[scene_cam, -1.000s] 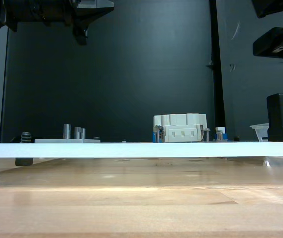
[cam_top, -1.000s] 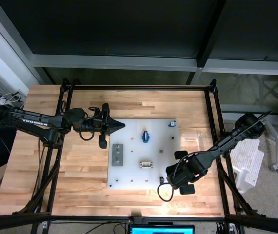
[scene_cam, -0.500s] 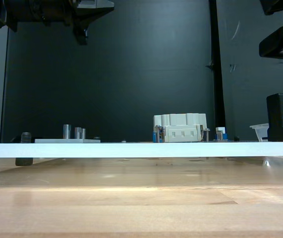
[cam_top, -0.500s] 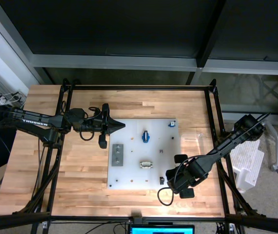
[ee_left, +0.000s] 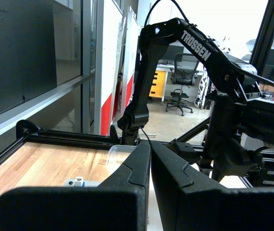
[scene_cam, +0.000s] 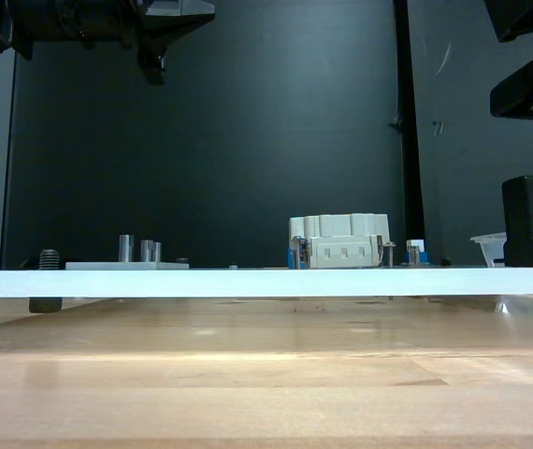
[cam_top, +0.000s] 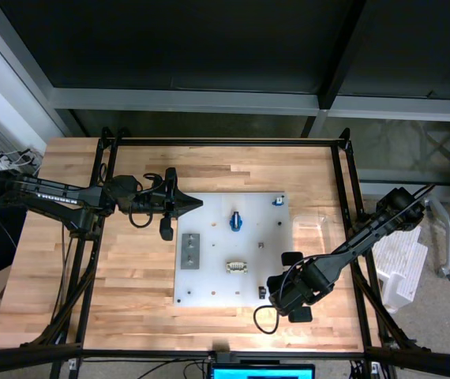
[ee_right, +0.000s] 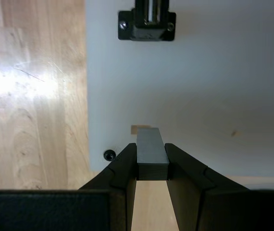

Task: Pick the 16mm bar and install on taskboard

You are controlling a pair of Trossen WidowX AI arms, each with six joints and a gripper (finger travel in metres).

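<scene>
Over the taskboard (cam_top: 209,284), near right, the right claw (ee_right: 151,153) is gripping a grey, square-ended 16mm bar (ee_right: 151,142); the left claw (ee_left: 150,149) is hovering closed, far left. Beside the board a clear tub (cam_top: 310,221) is sitting, contents unclear.

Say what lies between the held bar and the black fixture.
Right wrist view: bare white board, small tan opening at the bar tip. Right gripper grips the bar over the board's near edge; left gripper hovers at its far left corner.
</scene>
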